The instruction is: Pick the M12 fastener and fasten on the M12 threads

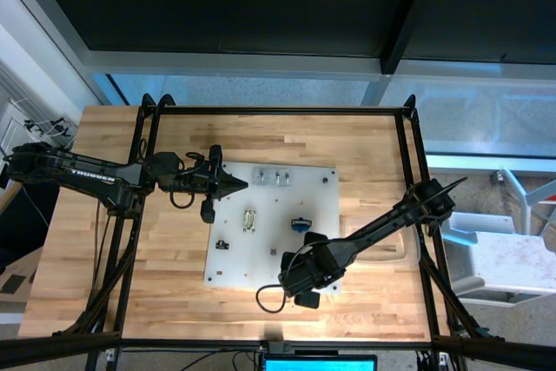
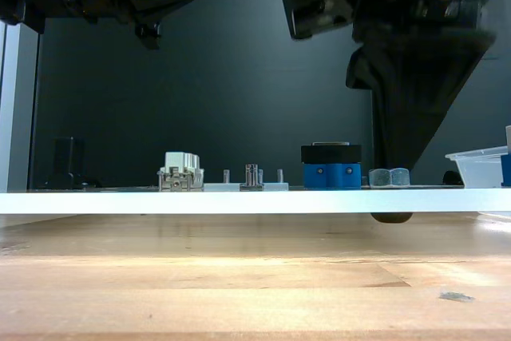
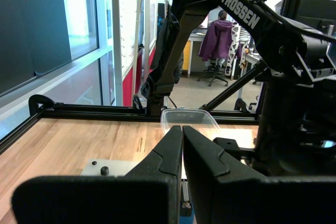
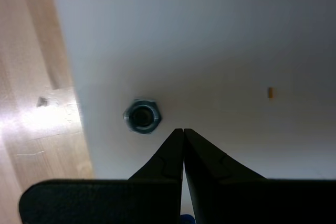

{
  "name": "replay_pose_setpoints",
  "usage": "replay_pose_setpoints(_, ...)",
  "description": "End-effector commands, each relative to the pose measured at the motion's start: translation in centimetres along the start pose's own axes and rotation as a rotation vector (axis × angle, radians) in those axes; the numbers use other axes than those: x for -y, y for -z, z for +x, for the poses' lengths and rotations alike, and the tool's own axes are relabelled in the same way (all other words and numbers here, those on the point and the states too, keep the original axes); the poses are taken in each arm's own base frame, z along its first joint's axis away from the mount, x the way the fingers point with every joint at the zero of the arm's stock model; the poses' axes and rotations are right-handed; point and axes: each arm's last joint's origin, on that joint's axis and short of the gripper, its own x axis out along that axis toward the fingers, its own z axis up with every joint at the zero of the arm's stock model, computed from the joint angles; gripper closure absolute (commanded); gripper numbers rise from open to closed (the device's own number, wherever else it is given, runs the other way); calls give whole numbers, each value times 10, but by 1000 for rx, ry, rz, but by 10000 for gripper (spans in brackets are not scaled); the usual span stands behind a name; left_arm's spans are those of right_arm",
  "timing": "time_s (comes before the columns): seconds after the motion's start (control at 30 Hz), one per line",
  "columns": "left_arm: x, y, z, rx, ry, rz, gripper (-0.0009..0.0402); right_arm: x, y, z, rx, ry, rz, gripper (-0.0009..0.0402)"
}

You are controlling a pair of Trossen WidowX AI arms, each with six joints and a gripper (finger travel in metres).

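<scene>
Your high view looks down over the bench from its near edge. Your low view sights level along it. Both share the white board. The camera on the left tool looks across from above the board's left edge. The one on the right tool looks straight down, close over the board's near edge.

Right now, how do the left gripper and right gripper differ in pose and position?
The left gripper lies level, high above the white board's far left edge; the right gripper points straight down near the board's near right edge. The left gripper has nothing close to its tips; the right gripper's tips sit just beside the silver nut, not on it. Shared: both are shut and hold nothing.
</scene>
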Motion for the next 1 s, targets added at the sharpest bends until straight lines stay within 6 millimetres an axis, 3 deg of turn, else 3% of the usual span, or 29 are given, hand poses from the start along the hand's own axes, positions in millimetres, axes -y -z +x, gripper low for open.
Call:
replay_pose_setpoints(0.03,0,0,0,0,0,0,393,-1,0,6,-6,3,12,393)
replay_pose_setpoints(0.47,0,0,0,1,0,0,393,-8,0,2,-74,-155,-18,393)
replay_pose_setpoints(1.0,0,0,0,0,0,0,393,-7,0,1,-69,-120,-16,393)
